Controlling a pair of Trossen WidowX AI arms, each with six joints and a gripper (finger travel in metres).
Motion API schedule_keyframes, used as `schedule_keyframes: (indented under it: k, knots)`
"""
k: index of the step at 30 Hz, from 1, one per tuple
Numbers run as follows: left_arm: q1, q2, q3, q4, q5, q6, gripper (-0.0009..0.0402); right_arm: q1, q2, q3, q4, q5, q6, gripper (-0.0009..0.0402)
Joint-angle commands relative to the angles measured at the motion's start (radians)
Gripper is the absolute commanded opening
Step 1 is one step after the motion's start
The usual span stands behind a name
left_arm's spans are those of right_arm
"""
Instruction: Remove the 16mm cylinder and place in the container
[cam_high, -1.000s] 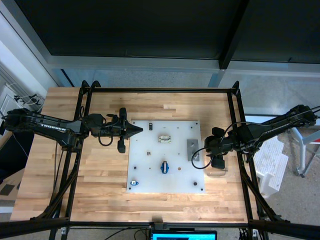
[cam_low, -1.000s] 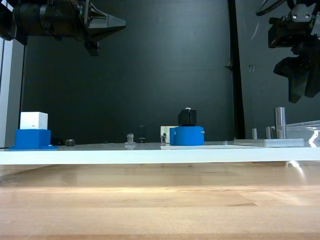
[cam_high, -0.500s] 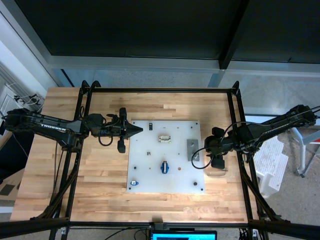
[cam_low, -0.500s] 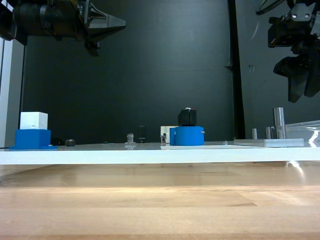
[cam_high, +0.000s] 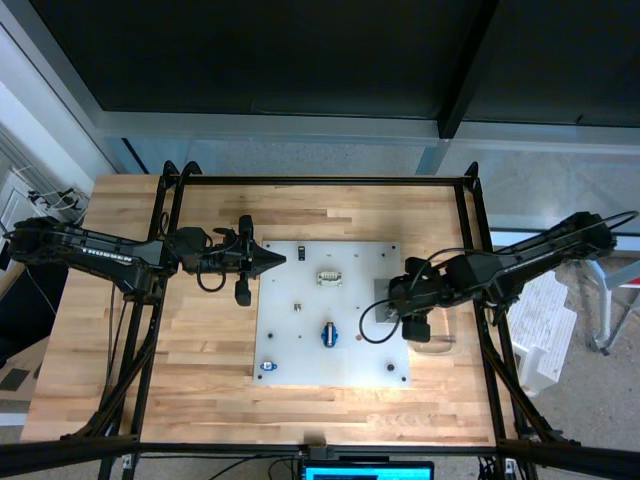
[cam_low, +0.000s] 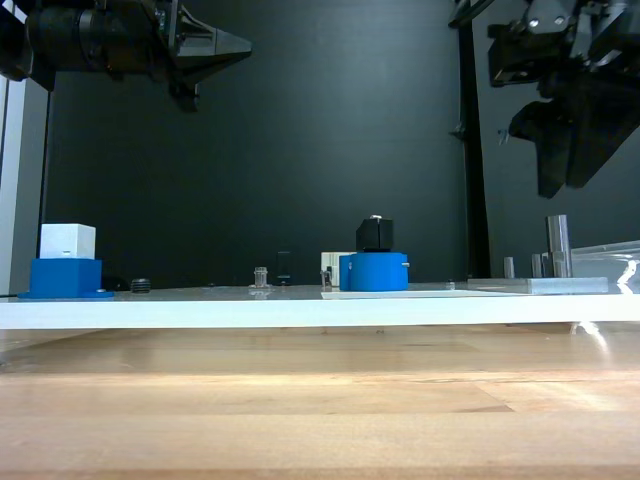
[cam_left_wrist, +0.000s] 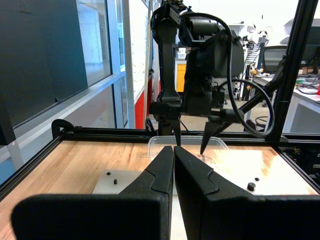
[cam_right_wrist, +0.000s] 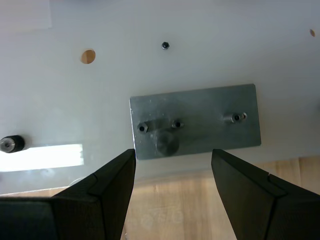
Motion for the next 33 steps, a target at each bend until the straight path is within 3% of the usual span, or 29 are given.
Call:
schedule_keyframes:
  k: [1,6,13,19,24,33]
  knots:
    - [0.000,0.000,0.000,0.000,0.000,0.000,0.0000,-0.019,0.045,0.014,0.010,-0.002,-0.029,0.0210]
    - [0.000,0.000,0.000,0.000,0.000,0.000,0.0000,-0.029,0.097,0.014,0.038,-0.004,-0.053,0.0210]
    - [0.000,0.000,0.000,0.000,0.000,0.000,0.0000,-0.030,0.120,-0.020,0.063,-0.052,-0.053,0.0210]
    - [0.000,0.000,0.000,0.000,0.000,0.000,0.0000,-0.030,0.120,-0.046,0.103,-0.052,-0.058,0.0191]
    - [0.000,0.000,0.000,0.000,0.000,0.000,0.0000,-0.031,0.120,-0.046,0.104,-0.052,-0.065,0.0145]
    - [0.000,0.000,0.000,0.000,0.000,0.000,0.0000,-0.031,0.111,-0.045,0.104,-0.057,-0.080,0.0024]
